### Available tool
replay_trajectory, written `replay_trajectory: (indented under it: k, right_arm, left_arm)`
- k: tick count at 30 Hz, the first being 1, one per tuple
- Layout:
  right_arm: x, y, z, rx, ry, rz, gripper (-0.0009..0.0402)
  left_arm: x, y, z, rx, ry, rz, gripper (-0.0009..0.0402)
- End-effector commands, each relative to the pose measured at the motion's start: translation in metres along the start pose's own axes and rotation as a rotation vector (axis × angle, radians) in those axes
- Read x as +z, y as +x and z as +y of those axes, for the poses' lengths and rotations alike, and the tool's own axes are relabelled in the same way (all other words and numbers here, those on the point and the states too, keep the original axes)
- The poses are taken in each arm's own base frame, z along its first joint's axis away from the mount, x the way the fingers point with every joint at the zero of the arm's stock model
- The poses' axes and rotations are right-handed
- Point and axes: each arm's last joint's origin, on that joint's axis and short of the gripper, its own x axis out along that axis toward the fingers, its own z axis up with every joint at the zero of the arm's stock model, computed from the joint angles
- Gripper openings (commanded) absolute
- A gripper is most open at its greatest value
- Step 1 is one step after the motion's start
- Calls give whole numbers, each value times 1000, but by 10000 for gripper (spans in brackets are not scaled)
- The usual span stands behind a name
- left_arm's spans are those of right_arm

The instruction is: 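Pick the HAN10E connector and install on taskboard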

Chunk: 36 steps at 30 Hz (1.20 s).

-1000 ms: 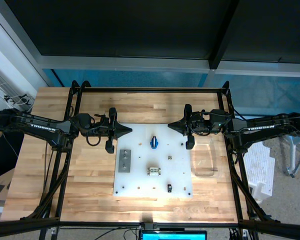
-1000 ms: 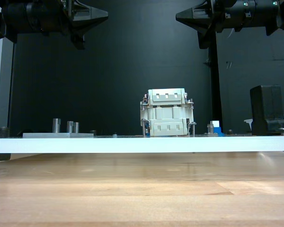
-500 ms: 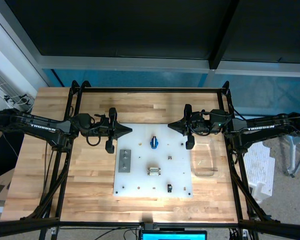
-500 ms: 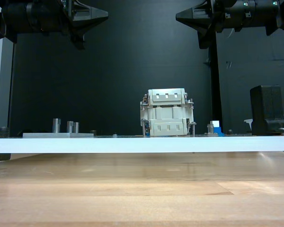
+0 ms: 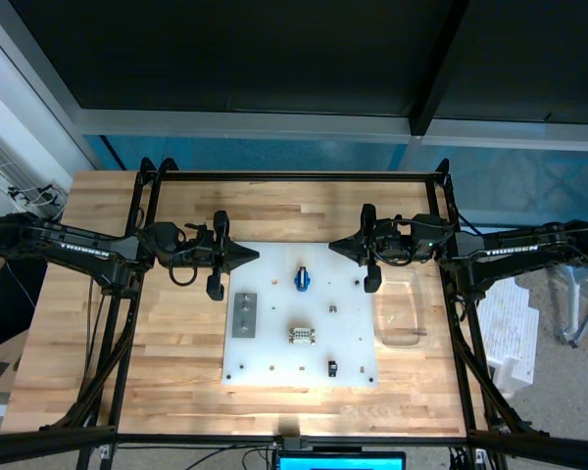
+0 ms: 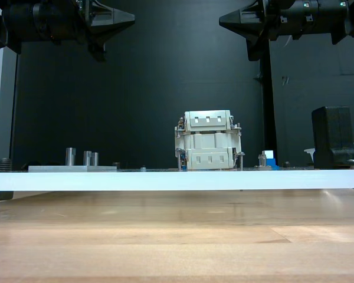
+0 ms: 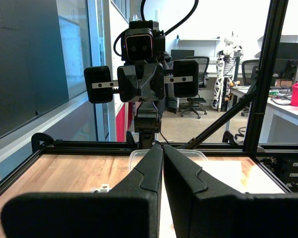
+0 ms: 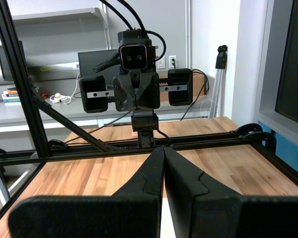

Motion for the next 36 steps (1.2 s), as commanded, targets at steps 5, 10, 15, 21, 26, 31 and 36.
replay_trajectory:
  k: [5, 10, 15, 21, 26, 31, 36]
  right_arm:
    - [0, 0, 0, 0, 0, 0, 0]
    - [0, 0, 0, 0, 0, 0, 0]
    - [0, 0, 0, 0, 0, 0, 0]
    - [0, 0, 0, 0, 0, 0, 0]
    - [0, 0, 0, 0, 0, 0, 0]
    - [0, 0, 0, 0, 0, 0, 0]
    - [0, 0, 0, 0, 0, 0, 0]
  left_arm:
    - [0, 0, 0, 0, 0, 0, 1]
    - [0, 0, 0, 0, 0, 0, 1]
    - [0, 0, 0, 0, 0, 0, 1]
    - [0, 0, 0, 0, 0, 0, 1]
    - [0, 0, 0, 0, 0, 0, 1]
    - [0, 0, 0, 0, 0, 0, 1]
    - [0, 0, 0, 0, 0, 0, 1]
